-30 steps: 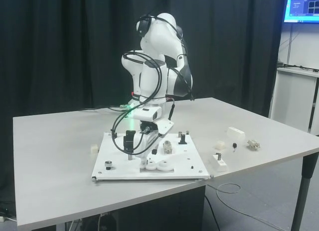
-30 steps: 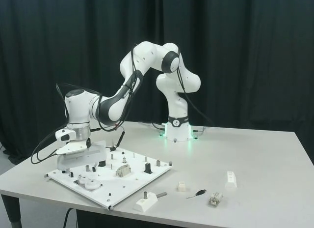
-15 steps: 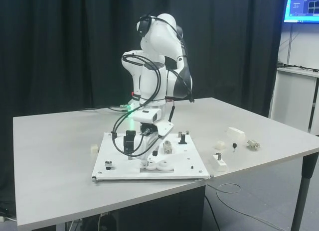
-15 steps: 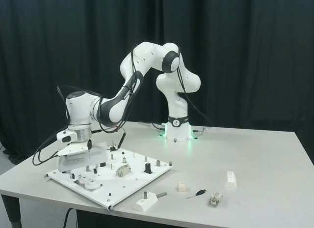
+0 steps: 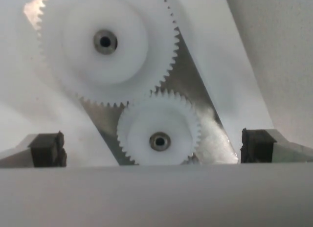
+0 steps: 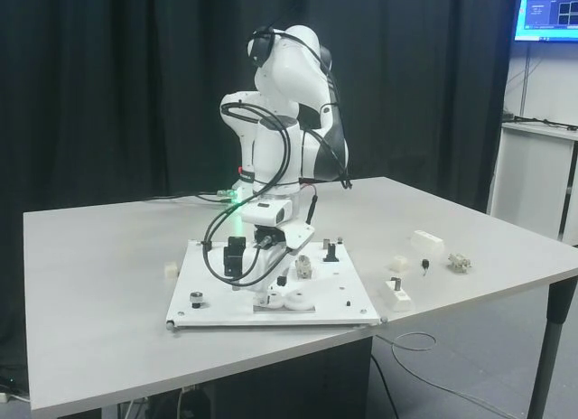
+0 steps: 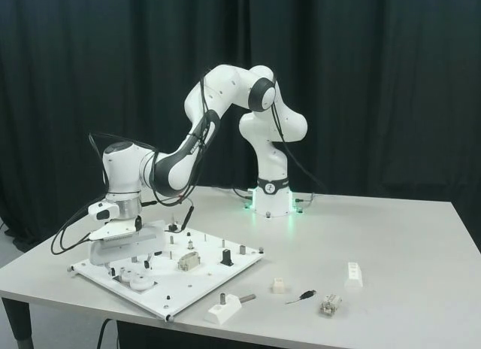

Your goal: Remove medium gear.

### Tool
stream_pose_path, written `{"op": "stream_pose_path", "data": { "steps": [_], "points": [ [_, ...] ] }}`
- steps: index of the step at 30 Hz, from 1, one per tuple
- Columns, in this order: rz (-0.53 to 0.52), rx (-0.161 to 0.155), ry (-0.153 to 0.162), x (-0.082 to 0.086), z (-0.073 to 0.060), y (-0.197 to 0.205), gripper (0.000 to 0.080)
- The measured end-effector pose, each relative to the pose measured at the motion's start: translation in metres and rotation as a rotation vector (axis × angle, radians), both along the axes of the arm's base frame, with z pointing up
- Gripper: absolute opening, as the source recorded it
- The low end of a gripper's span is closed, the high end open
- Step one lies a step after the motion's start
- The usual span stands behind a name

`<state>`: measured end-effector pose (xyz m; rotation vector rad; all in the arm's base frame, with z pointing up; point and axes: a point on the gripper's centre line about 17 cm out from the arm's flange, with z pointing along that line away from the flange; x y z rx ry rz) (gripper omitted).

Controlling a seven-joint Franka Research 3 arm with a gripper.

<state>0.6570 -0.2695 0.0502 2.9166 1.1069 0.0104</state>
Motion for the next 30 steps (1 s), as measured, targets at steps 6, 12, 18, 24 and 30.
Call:
{"op": "stream_pose_path", "data": {
  "steps": [6,12,18,24,30],
  "points": [
    [-0.001,-0.001,-0.004,0.0006,-0.0010,0.0001,0.0800],
    [-0.001,-0.001,-0.006,0.0008,-0.0015,0.0004,0.0800],
    [-0.002,-0.001,-0.007,0.0008,-0.0023,0.0004,0.0800],
    [-0.007,-0.002,-0.014,0.0009,-0.0041,-0.0001,0.0800],
    [-0.006,0.001,-0.017,0.0001,-0.0062,0.0004,0.0800]
  ]
}}
